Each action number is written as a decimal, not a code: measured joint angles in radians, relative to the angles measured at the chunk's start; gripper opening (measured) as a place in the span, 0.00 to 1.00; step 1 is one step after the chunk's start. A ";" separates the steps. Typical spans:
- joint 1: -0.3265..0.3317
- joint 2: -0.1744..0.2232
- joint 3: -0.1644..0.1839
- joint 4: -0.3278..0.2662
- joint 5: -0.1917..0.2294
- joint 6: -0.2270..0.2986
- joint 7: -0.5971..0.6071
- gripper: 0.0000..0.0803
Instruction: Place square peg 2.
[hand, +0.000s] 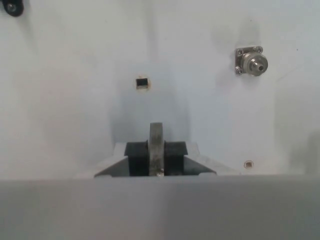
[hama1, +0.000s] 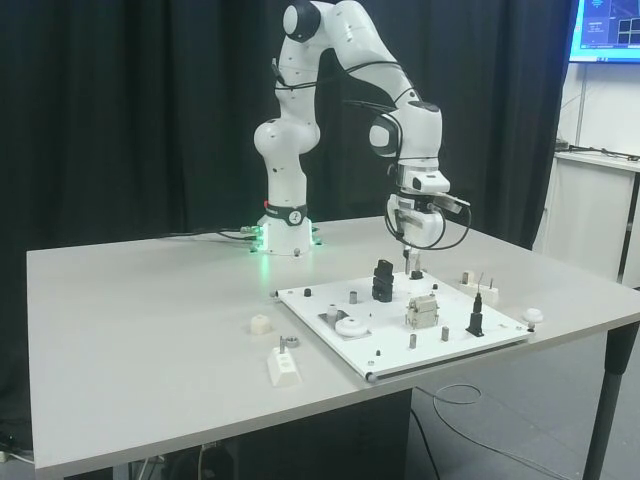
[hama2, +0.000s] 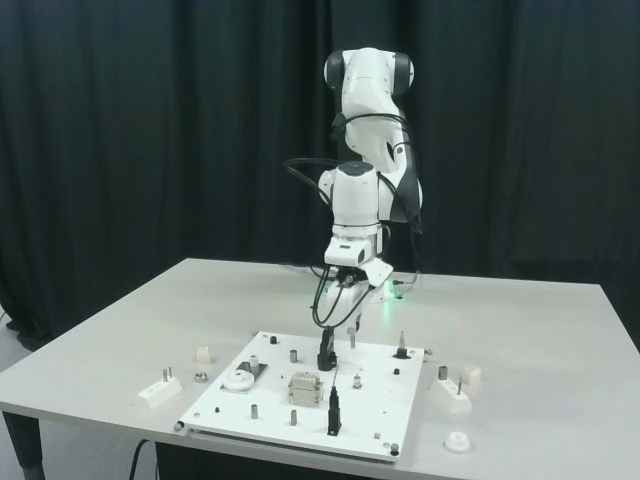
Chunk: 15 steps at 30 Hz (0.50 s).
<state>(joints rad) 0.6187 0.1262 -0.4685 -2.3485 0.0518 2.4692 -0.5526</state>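
grey metal square peg (hand: 156, 149) stands upright, pinched between the fingers of the tool (hand: 156, 159), which is closed on it. it hangs above the white board (hand: 75, 100), near the square hole (hand: 142, 82), probably held vertical to drop straight in. slim, dull, flat-sided bar.
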 joint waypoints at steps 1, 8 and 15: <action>0.000 0.000 0.000 0.000 0.000 0.000 0.000 0.08; 0.000 0.000 0.000 0.000 -0.005 0.000 0.000 0.08; 0.000 0.000 0.001 0.001 -0.006 0.000 0.041 0.08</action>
<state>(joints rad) 0.6187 0.1262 -0.4678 -2.3472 0.0461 2.4692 -0.5113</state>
